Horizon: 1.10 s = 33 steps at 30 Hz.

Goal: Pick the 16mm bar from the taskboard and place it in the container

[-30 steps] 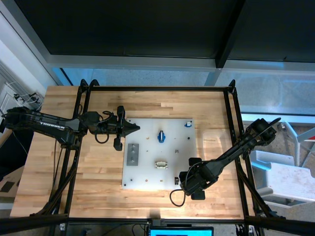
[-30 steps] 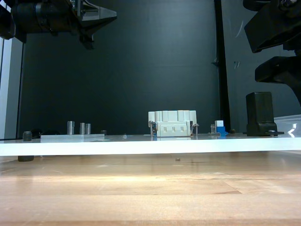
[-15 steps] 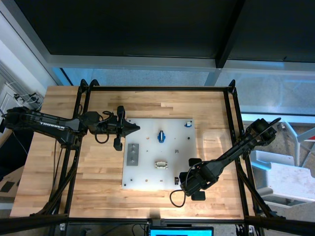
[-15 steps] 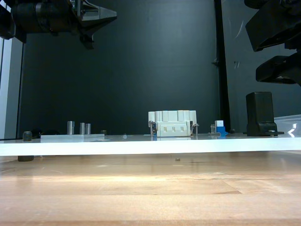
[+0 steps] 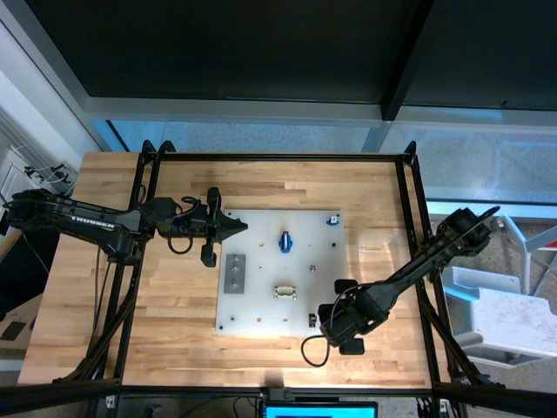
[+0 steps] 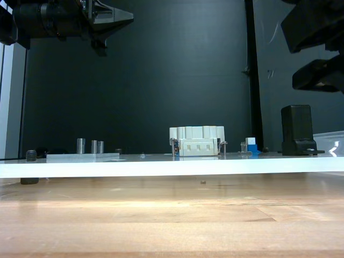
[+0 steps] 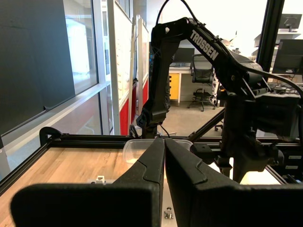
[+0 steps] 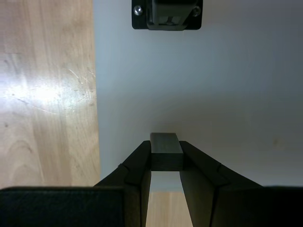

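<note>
The 16mm bar (image 8: 166, 151) is a short dull-grey stub clamped between my right gripper's fingers. My right gripper (image 8: 165, 156) is shut on it and hangs over the near right corner of the white taskboard (image 8: 222, 85), close to the board's edge. From above, the right gripper (image 5: 336, 320) sits at that same corner of the taskboard (image 5: 261, 300). The clear container (image 5: 374, 248) lies on the wood just right of the board, farther away than the gripper. My left gripper (image 5: 238, 226) is shut and empty, held high over the board's far left corner.
On the board are a grey block (image 5: 235, 272), a blue knob (image 5: 285, 241), a white connector (image 5: 285, 292) and a black fitting (image 8: 166, 14) just beyond the held bar. Black frame rails border the table.
The right gripper has risen slightly with the bar and drifted a little to the right. The left arm has not moved.
</note>
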Each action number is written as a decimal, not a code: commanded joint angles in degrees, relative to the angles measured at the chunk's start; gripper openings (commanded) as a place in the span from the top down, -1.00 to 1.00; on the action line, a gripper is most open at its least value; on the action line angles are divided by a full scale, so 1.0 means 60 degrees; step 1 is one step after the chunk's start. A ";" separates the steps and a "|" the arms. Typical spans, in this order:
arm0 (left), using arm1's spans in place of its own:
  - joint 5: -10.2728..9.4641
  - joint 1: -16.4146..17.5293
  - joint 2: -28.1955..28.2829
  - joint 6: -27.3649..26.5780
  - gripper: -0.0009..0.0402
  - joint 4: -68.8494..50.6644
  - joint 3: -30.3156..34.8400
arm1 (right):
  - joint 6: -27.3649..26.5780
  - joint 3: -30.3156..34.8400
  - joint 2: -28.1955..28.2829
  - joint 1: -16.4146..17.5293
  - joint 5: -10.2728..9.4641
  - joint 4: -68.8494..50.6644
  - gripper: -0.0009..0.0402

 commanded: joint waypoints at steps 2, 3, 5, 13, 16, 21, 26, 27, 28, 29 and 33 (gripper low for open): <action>0.0004 0.0004 0.0004 0.0004 0.96 0.0004 0.0004 | 0.0004 0.0007 -0.0266 0.0000 -0.0004 -0.0036 0.85; 0.0000 0.0004 0.0004 0.0004 0.96 0.0004 0.0004 | 0.0004 0.0007 -0.0335 0.0000 -0.0004 -0.0047 0.84; 0.0000 0.0000 0.0004 0.0004 0.96 0.0004 0.0004 | 0.0000 0.0007 -0.0499 0.0000 -0.0004 -0.0076 0.84; 0.0004 0.0000 0.0004 0.0004 0.96 0.0004 0.0004 | 0.0004 0.0022 -0.1096 -0.0022 0.0000 -0.0262 0.84; 0.0004 0.0004 0.0004 0.0004 0.96 0.0004 0.0004 | 0.0000 0.0226 -0.1275 -0.0025 0.0018 -0.0554 0.84; 0.0004 0.0004 0.0004 0.0004 0.96 0.0004 0.0004 | -0.0004 0.0856 -0.1486 -0.0040 0.0040 -0.1512 0.84; 0.0004 0.0000 0.0004 0.0004 0.96 0.0004 0.0004 | -0.0004 0.1191 -0.1730 -0.0102 0.0040 -0.1851 0.84; 0.0000 0.0000 0.0004 0.0004 0.96 0.0004 0.0004 | -0.0004 0.1290 -0.1752 -0.0135 0.0040 -0.1982 0.84; 0.0004 0.0004 0.0004 0.0004 0.96 0.0004 0.0004 | 0.0000 0.1366 -0.1763 -0.0153 0.0040 -0.2069 0.84; 0.0000 0.0004 0.0004 0.0004 0.96 0.0004 0.0004 | 0.0000 0.1410 -0.1785 -0.0175 0.0040 -0.2109 0.84; 0.0004 0.0004 0.0004 0.0004 0.96 0.0004 0.0004 | 0.0004 0.1410 -0.1818 -0.0321 0.0036 -0.2131 0.84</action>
